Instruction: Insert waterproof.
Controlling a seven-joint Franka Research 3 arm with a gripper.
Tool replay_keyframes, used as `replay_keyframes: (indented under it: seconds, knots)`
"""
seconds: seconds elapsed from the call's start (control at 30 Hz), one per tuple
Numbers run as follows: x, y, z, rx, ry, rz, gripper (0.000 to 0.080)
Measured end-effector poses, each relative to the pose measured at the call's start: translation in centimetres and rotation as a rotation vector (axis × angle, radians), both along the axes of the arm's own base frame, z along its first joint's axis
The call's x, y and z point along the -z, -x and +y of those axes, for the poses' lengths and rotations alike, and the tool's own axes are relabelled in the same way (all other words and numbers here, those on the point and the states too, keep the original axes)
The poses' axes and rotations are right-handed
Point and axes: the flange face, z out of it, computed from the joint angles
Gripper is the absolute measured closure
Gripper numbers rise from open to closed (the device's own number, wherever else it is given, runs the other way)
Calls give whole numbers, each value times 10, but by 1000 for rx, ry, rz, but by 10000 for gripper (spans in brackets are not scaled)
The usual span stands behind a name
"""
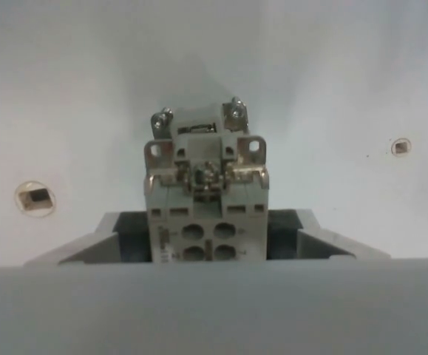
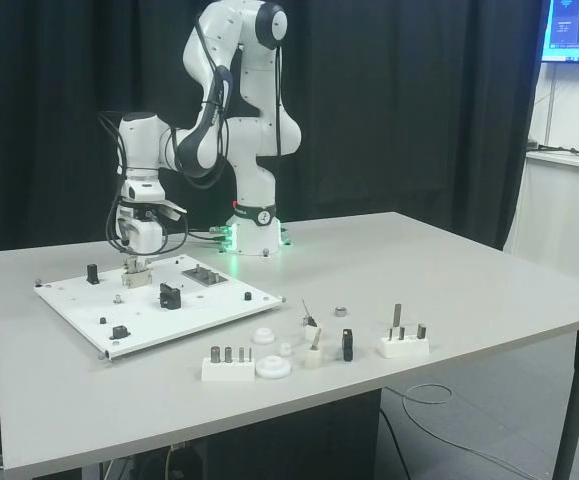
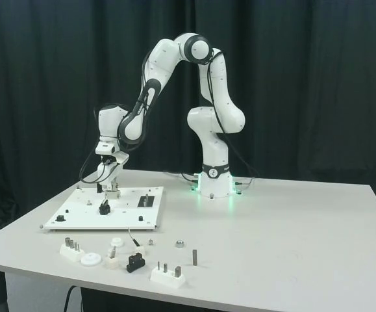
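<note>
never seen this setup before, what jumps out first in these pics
The tall white arm stands out against the black curtain, bent down over a white board at one end of the grey table. Its gripper is low over that board, with a grey connector between the fingers in the wrist view. Small loose parts lie along the table's front edge.
</note>
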Motion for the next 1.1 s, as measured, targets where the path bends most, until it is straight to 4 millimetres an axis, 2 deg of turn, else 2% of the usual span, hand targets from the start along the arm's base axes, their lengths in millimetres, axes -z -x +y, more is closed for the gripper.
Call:
replay_keyframes:
  seconds: [0.7, 1.1]
  knots:
    - [0, 0, 0, 1, 0, 2, 489]
    - [0, -1, 1, 71, -1, -3, 489]
